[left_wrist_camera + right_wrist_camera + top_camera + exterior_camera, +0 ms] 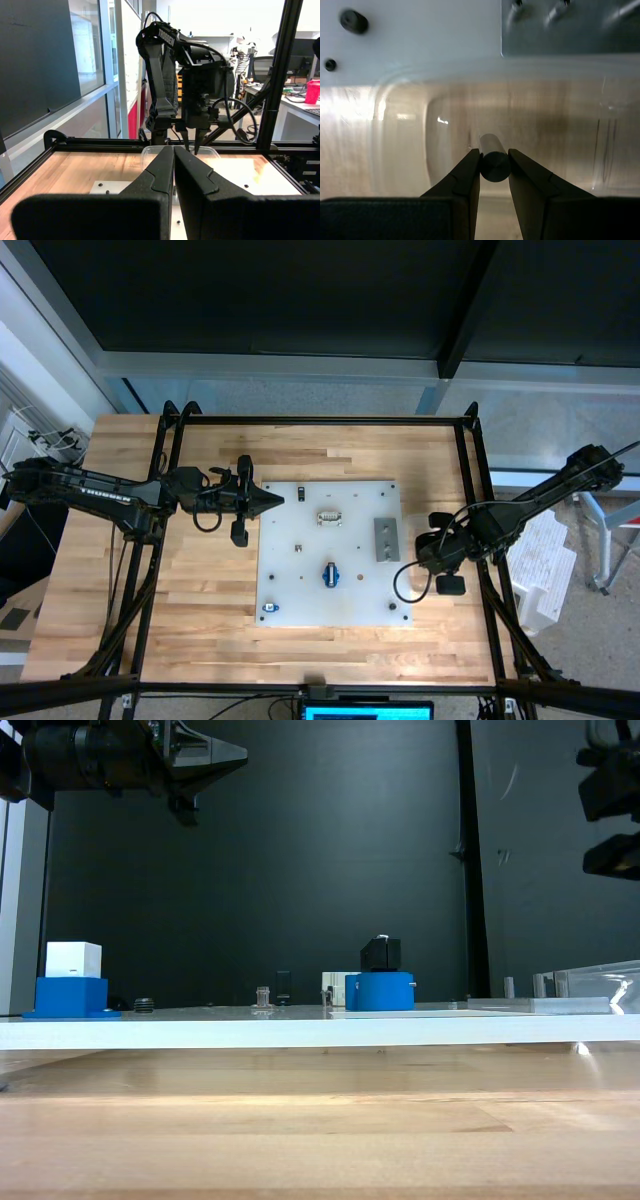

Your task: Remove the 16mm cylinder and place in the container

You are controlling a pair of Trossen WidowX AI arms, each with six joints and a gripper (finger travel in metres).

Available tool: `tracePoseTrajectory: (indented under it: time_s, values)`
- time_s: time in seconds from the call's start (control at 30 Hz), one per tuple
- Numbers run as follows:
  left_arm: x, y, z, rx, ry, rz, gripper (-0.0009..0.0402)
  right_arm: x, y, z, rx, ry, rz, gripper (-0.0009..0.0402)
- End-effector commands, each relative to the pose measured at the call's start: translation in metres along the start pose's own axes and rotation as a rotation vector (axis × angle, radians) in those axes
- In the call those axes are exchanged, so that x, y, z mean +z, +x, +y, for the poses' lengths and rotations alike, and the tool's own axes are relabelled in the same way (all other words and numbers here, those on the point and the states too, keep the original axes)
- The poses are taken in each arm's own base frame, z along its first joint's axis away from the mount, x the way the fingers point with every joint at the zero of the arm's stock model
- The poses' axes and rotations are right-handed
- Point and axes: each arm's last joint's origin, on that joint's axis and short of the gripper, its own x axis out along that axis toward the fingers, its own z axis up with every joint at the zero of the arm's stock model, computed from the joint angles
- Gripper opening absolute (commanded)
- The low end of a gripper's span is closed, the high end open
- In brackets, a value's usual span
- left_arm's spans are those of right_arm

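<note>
The right gripper (494,154) is clenched on the 16mm cylinder (494,167). One fingertip presses each side of its round wall, and its flat end face is turned toward the wrist camera. The peg sits at the very ends of the fingers, not deep between them.

As a small solid metal peg it should be stiff and light but smooth. A hold across the curved sides this near the tips could let it roll or slip out (a squeeze across the middle of its length looks safest).

Beyond the held peg, along the gripper's line, lies the container (560,145), with the wood of the table showing through its clear floor. The peg looks clear of that floor, though I cannot tell how far above it is. Past the tub's far wall is the white board (420,35), with a grey block (570,30) fixed on it. In my judgement, only the release remains.

The left gripper (272,498) hangs above the board's left edge, its fingers pressed together on nothing.
</note>
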Motion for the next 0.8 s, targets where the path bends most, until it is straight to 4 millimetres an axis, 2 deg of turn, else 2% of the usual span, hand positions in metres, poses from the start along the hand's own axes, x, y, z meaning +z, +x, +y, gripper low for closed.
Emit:
tracePoseTrajectory:
  time_s: [0.03, 0.33, 0.8]
  values:
    - [0.0, 0.0, 0.0, 0.0, 0.0, 0.0, 0.0, -0.005, 0.006, -0.002, -0.011, 0.011, 0.02, 0.0022]
    - [0.0, 0.0, 0.0, 0.0, 0.0, -0.001, 0.0, -0.013, 0.022, -0.004, -0.019, 0.044, 0.032, 0.009]
    - [0.0, 0.0, 0.0, 0.0, 0.0, -0.001, 0.0, -0.013, 0.022, -0.004, -0.016, 0.045, 0.028, 0.0224]
